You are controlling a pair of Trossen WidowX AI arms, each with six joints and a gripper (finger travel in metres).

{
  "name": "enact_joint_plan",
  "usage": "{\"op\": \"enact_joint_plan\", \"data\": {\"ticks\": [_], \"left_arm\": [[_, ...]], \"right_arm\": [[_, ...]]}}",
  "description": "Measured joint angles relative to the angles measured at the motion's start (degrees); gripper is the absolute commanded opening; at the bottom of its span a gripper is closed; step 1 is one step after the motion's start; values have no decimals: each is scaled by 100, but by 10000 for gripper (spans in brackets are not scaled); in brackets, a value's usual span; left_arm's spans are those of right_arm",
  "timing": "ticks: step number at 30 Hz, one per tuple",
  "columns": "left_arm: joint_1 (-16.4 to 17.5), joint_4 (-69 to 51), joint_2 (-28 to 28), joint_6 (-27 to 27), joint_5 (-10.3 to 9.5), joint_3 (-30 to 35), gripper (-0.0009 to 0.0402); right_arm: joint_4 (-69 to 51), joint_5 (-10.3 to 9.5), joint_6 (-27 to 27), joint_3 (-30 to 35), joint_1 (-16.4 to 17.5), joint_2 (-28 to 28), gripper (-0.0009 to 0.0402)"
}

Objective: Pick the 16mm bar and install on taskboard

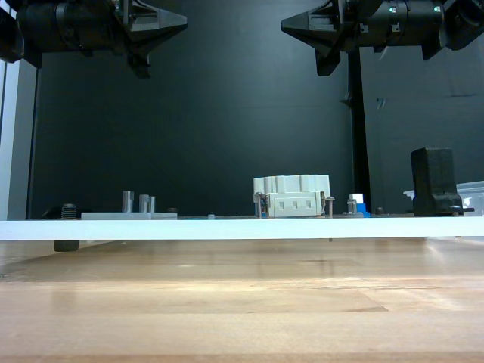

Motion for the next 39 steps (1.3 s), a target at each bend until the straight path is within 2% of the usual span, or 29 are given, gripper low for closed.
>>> {"op": "enact_joint_plan", "data": {"ticks": [24,31,39], "left_arm": [[0,-2,-2,0,0,2,0],[0,-2,-2,-2,-2,0,0],[0,0,0,-2,-2,2,0]], "right_arm": [[0,-2,2,0,0,-2,0],[-72,2,153,0,0,-120,0],[-1554,111,166,308,-2,-452,0]]}}
